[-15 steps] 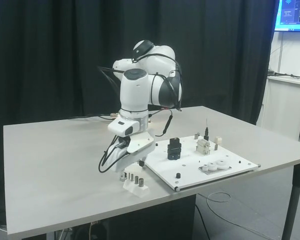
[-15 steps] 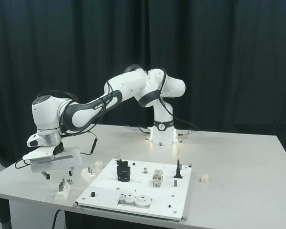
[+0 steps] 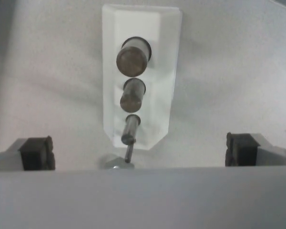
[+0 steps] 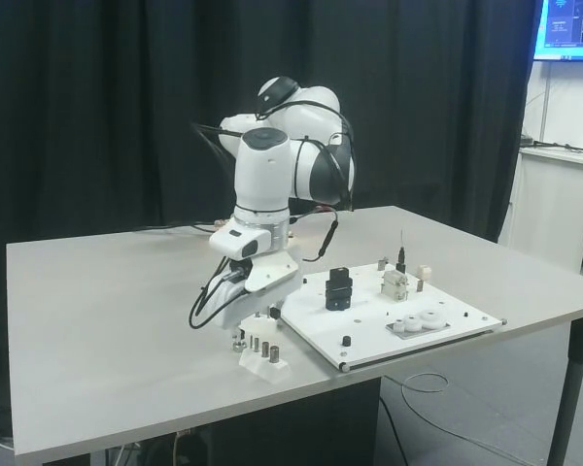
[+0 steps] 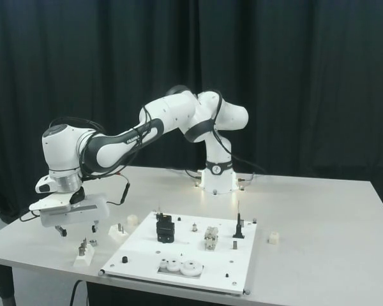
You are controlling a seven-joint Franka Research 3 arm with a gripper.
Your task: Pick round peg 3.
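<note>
Fingers (image 3: 37,153) spread wide, nothing between them; gripper (image 4: 256,316) hangs above white peg block (image 3: 140,71) near worktop (image 4: 107,311) front edge. Block holds three round pegs in a row, thick to thin; round peg 3 (image 3: 129,129), the thinnest, upright at block's end. White board (image 4: 389,316) lies at 3 o'clock.

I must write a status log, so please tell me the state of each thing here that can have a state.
Gripper: open, holding nothing, above the peg holder.
Peg holder: on the table, apart from the white board, with three pegs in it.
Thickest peg: upright in the holder.
Middle peg: upright in the holder.
Thinnest peg: in the holder, ungrasped.
White board: flat on the table.
</note>
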